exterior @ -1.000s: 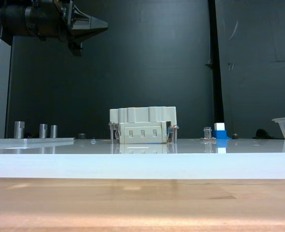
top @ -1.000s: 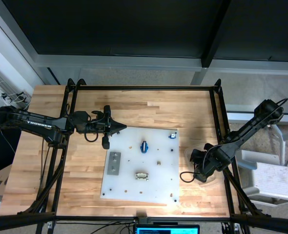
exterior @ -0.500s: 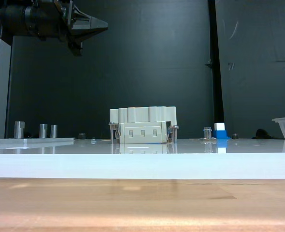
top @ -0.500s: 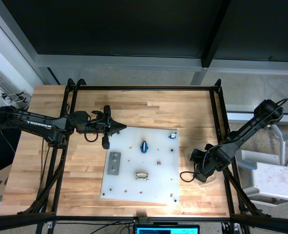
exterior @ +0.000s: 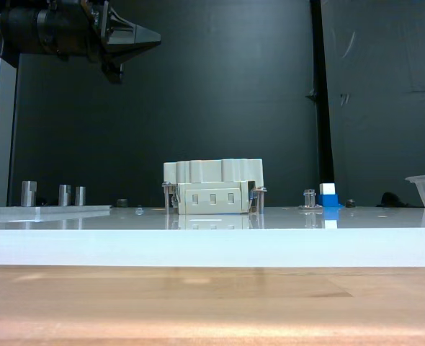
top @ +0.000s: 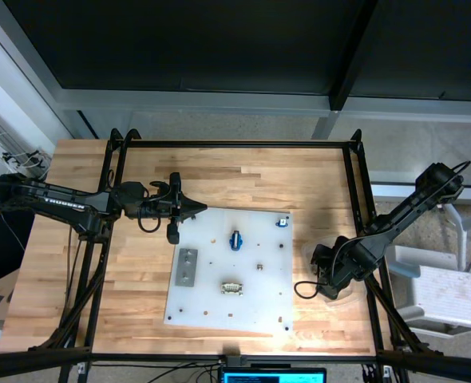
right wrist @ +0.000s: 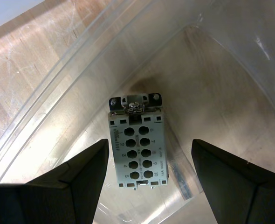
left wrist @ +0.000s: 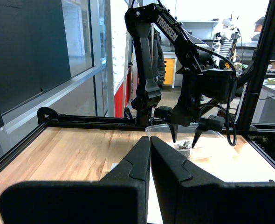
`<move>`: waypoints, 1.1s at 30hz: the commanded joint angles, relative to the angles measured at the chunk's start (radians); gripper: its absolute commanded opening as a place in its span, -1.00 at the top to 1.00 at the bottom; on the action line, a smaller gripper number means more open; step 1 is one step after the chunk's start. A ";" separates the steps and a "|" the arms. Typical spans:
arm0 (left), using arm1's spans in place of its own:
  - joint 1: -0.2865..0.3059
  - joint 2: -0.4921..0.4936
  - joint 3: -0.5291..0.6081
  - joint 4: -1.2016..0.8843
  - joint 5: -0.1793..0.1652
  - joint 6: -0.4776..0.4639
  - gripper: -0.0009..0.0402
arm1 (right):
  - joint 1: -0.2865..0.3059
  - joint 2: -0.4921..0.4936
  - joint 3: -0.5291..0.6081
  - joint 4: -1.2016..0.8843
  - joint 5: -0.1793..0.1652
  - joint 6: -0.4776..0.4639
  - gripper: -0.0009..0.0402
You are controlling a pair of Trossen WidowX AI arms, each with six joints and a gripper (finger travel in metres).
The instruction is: Remove the HAN10-E connector and place it in the container
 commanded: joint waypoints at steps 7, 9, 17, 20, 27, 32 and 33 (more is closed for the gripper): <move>0.000 0.000 0.000 0.000 0.000 0.000 0.96 | 0.003 -0.002 0.061 -0.065 0.000 -0.001 -0.24; 0.000 0.000 0.000 0.000 0.000 0.000 0.96 | 0.003 -0.002 0.083 -0.086 0.000 -0.001 -0.23; 0.000 0.001 0.000 0.000 0.000 0.000 0.96 | 0.005 -0.002 0.167 -0.177 0.001 -0.003 -0.23; 0.000 0.001 0.000 0.000 0.000 0.000 0.96 | 0.006 -0.002 0.202 -0.225 0.001 -0.003 -0.23; 0.000 0.000 0.000 0.000 0.000 0.000 0.96 | 0.007 -0.012 0.256 -0.285 0.000 -0.003 -0.23; 0.000 0.000 0.000 0.000 0.000 0.000 0.96 | 0.009 -0.019 0.264 -0.300 0.001 -0.003 -0.23; 0.000 0.000 0.000 0.000 0.000 0.000 0.96 | 0.009 -0.019 0.264 -0.301 0.001 -0.003 -0.23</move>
